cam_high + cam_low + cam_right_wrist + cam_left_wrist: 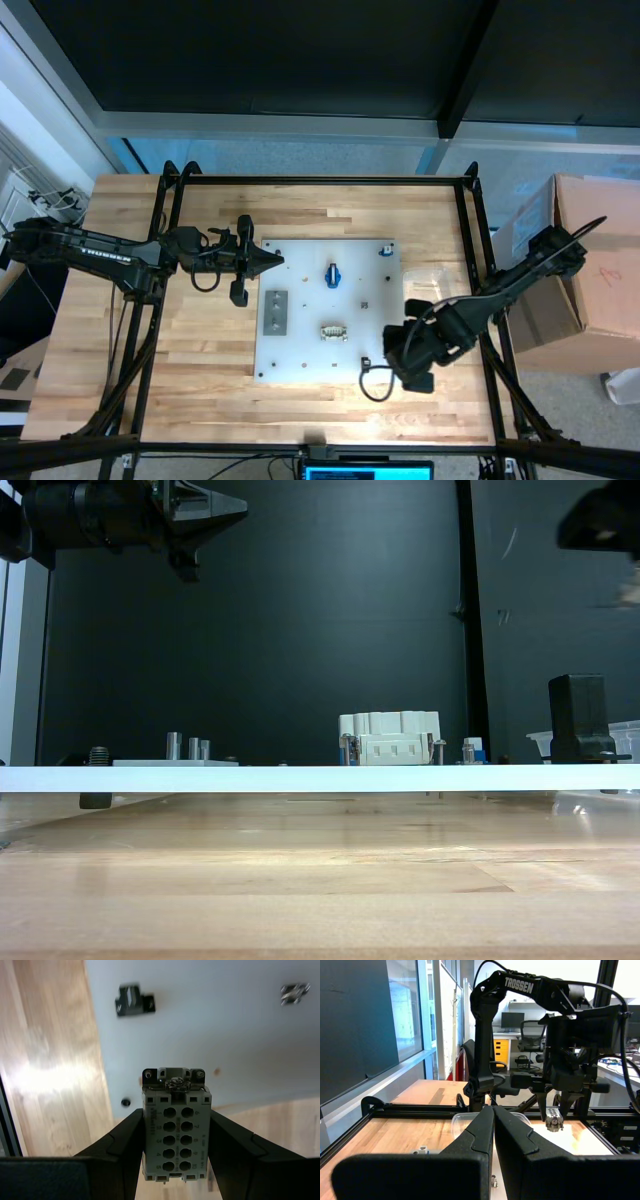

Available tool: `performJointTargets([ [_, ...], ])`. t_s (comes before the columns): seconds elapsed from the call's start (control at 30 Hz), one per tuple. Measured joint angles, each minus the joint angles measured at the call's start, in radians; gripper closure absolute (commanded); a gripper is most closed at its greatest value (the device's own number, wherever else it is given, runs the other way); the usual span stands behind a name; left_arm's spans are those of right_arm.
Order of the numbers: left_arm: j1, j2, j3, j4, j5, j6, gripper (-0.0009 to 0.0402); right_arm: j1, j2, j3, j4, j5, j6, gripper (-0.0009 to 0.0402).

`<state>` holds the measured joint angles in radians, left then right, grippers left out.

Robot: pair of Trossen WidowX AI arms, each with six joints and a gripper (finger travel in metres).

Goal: Remove the HAN10E connector from the taskboard and place in the container

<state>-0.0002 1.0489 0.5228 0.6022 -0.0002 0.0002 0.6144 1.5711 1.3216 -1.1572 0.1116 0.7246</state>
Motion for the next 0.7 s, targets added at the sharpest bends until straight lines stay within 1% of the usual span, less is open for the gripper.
performJointTargets([
  [0.47,0.0,0.0,0.0,0.0,0.0,0.0,0.0393,0.17,-0.097,-0.189,0.055,0.0,0.057,0.038],
  [0.7,0.0,0.0,0.0,0.0,0.0,0.0,0.0393,0.262,-0.111,-0.265,0.08,0.0,0.066,0.038],
])
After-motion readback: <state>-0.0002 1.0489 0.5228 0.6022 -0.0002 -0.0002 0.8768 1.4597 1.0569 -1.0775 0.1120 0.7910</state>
